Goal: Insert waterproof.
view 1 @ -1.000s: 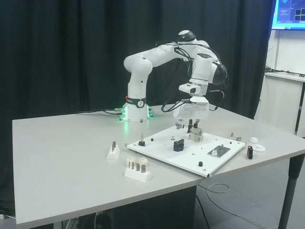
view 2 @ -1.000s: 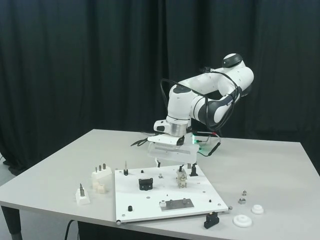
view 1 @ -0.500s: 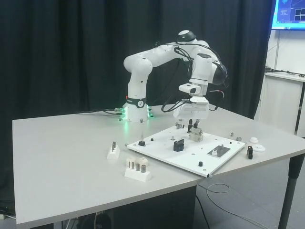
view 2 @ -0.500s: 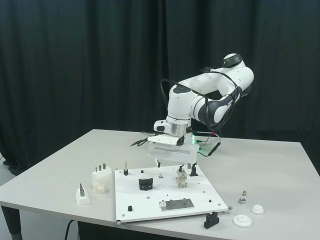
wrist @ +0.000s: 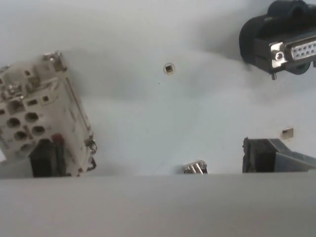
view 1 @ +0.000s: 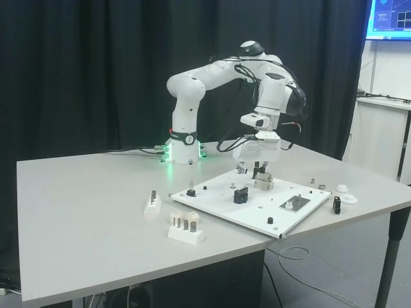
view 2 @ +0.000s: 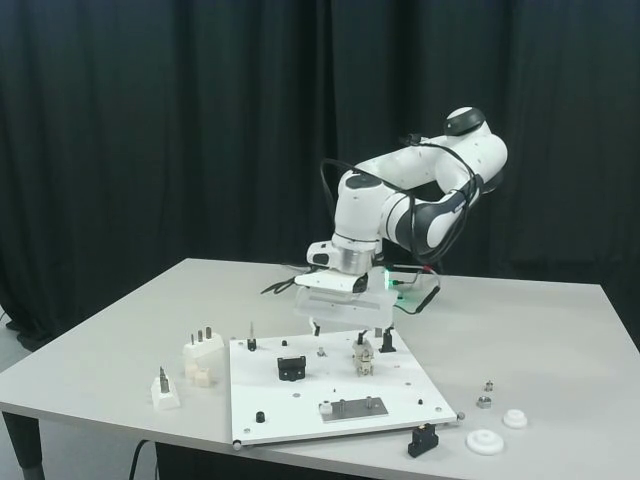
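A white board lies on the grey table and carries several small fixtures. My gripper hangs just above the board's far part, over a white-grey multi-pin socket block. A black connector with a pin face is mounted beside it. In the wrist view a black-and-grey block and a small metal stud also show on the board. A grey band hides the lower part of that view. I see nothing held.
A small black part and white round pieces lie off the board near the table edge. White holders with pins stand on the board's other side. A green light glows at the arm's base.
The wrist has shifted and turned slightly above the board. Nothing on the board or the table has moved.
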Controlling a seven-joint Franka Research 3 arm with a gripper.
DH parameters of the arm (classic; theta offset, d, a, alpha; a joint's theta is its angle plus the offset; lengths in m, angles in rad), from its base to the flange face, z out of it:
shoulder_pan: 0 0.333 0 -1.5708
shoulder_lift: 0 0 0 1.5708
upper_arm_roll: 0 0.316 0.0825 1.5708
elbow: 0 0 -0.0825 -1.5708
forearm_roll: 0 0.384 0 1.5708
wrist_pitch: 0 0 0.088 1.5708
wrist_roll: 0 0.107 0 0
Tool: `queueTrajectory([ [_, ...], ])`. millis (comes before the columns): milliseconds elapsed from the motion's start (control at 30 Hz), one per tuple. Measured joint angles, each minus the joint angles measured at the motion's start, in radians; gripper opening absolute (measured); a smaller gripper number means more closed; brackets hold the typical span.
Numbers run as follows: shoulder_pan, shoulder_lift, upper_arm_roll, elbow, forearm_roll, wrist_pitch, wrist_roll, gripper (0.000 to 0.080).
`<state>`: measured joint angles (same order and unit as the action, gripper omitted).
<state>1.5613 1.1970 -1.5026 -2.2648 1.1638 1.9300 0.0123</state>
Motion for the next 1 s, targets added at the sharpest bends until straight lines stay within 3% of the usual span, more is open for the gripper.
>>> queueTrajectory([
  [1000,-0.001,0.0,0.004,0.029,0.002,-0.029,0.037,0.08],
])
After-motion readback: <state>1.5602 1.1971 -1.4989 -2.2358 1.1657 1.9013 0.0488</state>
